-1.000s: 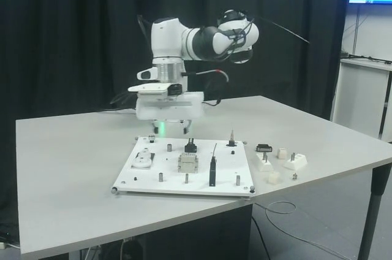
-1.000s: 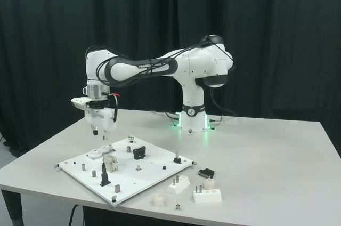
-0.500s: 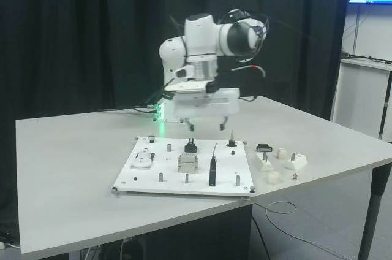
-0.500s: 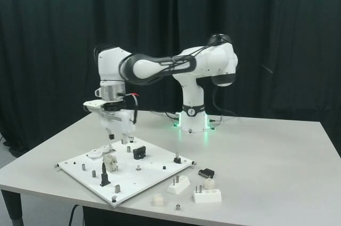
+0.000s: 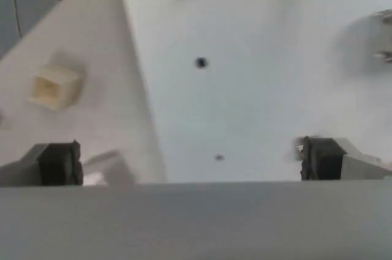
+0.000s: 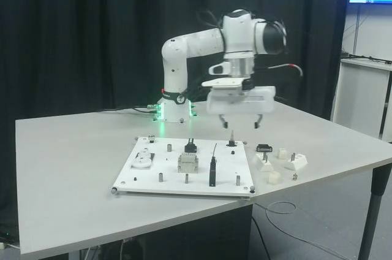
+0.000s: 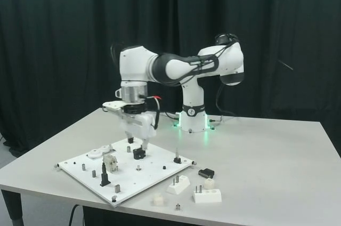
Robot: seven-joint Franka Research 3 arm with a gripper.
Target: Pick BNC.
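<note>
Hovering w/ fingers spread wide, one empty claw (image 6: 241, 124) over one white board (image 6: 159, 177); 3 white blocks (image 6: 295, 162) beside.

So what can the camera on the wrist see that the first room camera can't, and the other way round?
Only the wrist view looks straight down between the two open fingers onto small holes in the board. Only the first room view shows the whole white arm, the grey table and the parts standing on the board. Both show the gripper, the white board and a small block beside it.
</note>
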